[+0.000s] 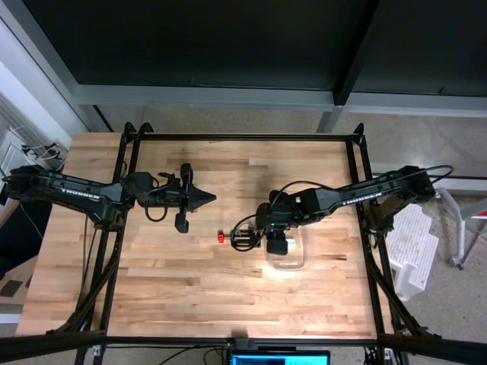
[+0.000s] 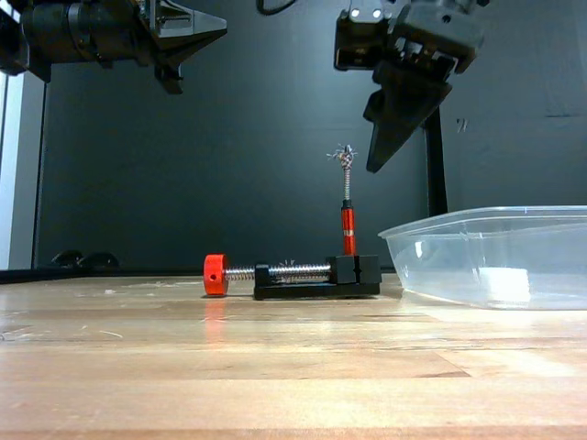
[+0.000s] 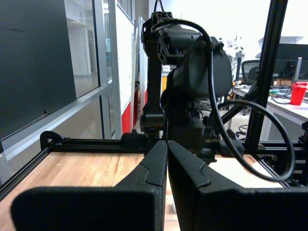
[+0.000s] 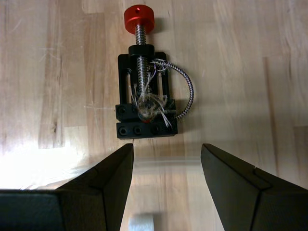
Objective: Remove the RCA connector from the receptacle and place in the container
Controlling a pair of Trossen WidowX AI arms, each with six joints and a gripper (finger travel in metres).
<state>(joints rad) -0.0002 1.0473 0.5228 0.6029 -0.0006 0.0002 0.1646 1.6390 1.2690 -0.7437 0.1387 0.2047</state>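
Right gripper point(image 4: 166, 147) gapes empty above RCA connector point(image 2: 348, 225), apparently clamped upright in receptacle point(image 2: 316, 278); left gripper point(image 1: 209, 198), closed, aside.

Wood-plank table point(image 1: 190, 281) fills mid frame, w/ black metal frame point(image 1: 243, 138) round its edges. Lit screen point(image 1: 279, 357) at bottom centre. White papers point(image 1: 415, 243) on the floor at right, cables point(image 1: 34, 152) at upper left. Low view: dark panel point(image 2: 229, 137) behind table. Left wrist view: red cup point(image 3: 299, 93), office chair point(image 3: 248, 70) in bkgd.
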